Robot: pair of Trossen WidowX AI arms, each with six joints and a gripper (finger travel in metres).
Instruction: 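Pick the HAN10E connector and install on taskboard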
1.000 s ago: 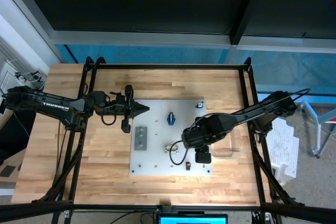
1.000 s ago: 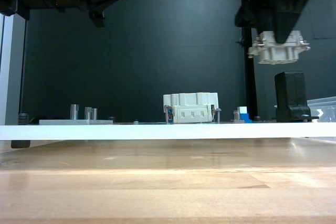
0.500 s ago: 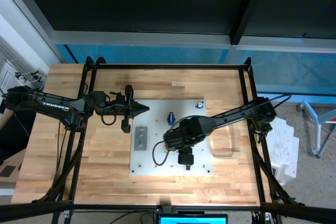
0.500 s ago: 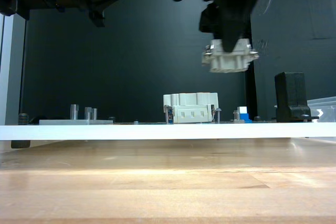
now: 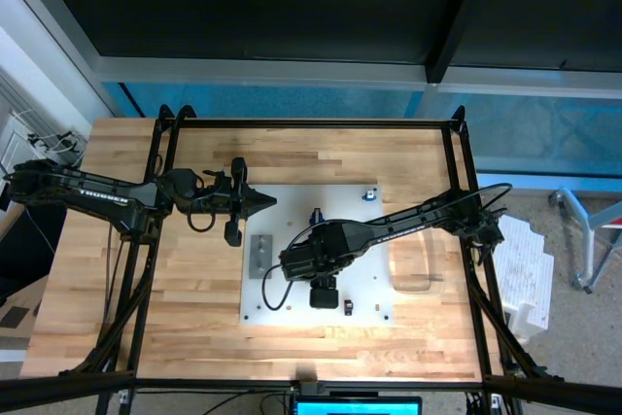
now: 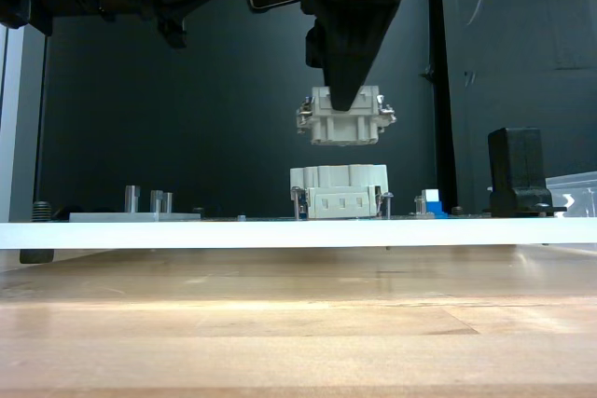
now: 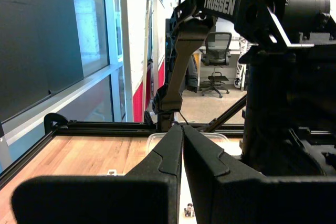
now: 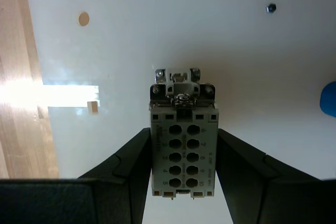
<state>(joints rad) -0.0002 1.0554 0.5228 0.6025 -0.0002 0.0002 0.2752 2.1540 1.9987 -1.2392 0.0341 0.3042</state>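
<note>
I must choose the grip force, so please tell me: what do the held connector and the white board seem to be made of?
HAN10E connector, clamped in the right pincer above the socket: probably matt beige-grey moulded plastic, with shiny metal screws at its end. Taskboard: smooth white sheet, likely plastic. Left pincer is shut, parked high at left.

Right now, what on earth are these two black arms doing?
The right end effector holds the HAN10E connector in the air, above a beige socket on the white taskboard, with a clear gap between them; it is not plugged in yet. The left end effector hangs shut and empty above the taskboard's far left corner, taking no part.
</note>
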